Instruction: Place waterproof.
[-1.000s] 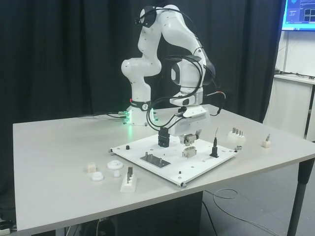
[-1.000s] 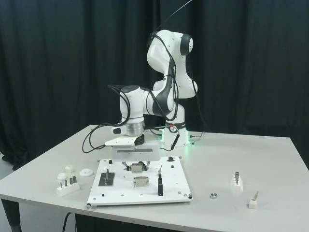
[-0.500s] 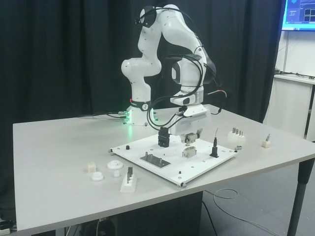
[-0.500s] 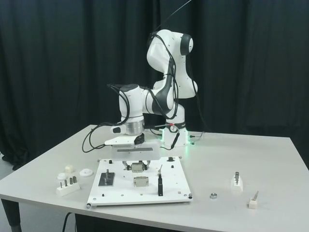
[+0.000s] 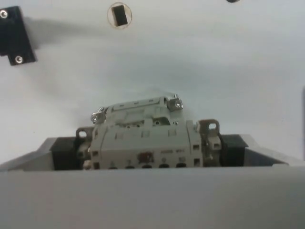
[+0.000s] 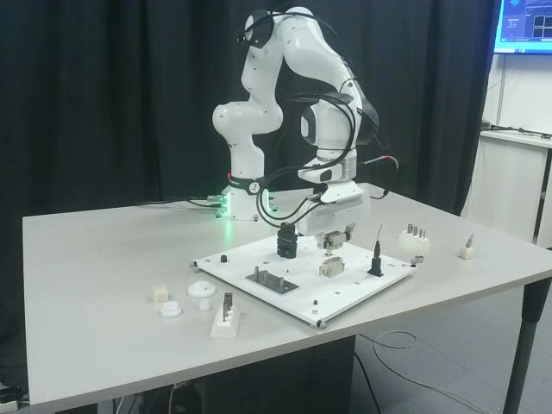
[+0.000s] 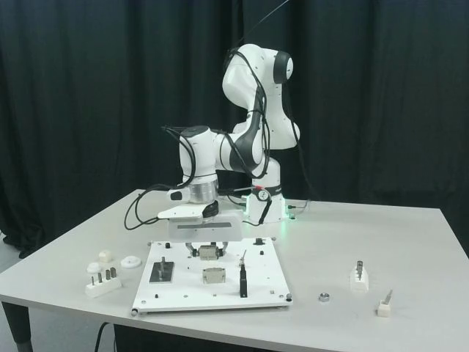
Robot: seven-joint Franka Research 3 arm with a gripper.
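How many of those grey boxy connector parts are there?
2: one connector held between the gripper fingers, above the white board; the other connector sits on that board. More may be hidden.

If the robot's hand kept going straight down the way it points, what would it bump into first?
Most likely the white board. The hand points down, shut on the grey connector, so that part would touch the board first. The other connector sits nearer the front, seemingly off that line, though depth is unclear.
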